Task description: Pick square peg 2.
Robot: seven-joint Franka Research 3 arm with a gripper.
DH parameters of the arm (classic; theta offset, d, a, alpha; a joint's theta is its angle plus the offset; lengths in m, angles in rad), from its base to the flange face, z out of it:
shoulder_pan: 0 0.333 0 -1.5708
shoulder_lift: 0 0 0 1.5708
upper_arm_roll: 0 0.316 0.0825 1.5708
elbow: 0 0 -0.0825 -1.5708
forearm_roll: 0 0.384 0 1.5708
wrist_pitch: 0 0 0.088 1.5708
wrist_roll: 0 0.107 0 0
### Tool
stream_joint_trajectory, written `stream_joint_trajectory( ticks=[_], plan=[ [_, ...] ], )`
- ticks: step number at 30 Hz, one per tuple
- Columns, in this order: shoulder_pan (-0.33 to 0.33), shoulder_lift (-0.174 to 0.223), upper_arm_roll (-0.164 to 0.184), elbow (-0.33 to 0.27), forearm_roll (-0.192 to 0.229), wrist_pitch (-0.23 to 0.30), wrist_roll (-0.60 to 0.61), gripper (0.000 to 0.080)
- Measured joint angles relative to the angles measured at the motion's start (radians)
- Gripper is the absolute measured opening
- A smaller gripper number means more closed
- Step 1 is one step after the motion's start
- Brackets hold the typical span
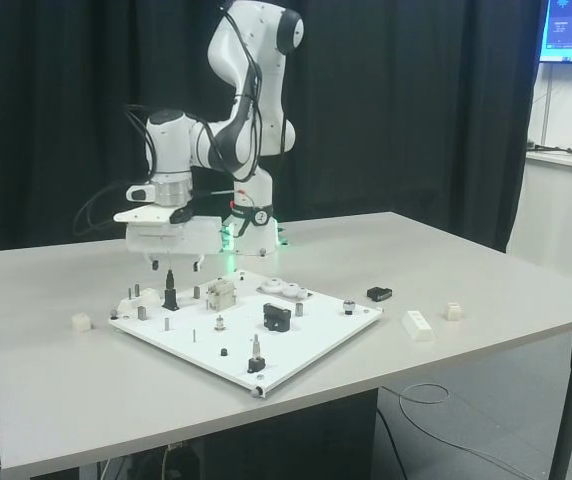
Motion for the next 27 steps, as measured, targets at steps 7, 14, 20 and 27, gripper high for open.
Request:
stream_joint_trajectory(
  ticks=[7, 14, 20, 27],
  plan=[
    [0.000, -0.013, -0.009, 0.012, -0.012, -0.023, -0.035, 0.0800],
    [0.000, -0.016, -0.023, 0.017, -0.012, -0.025, 0.029, 0.0800],
    [0.000, -0.016, -0.041, 0.027, -0.012, -0.025, 0.114, 0.0800],
    [0.000, -0.016, -0.062, 0.040, -0.012, -0.025, 0.199, 0.0800]
  ],
)
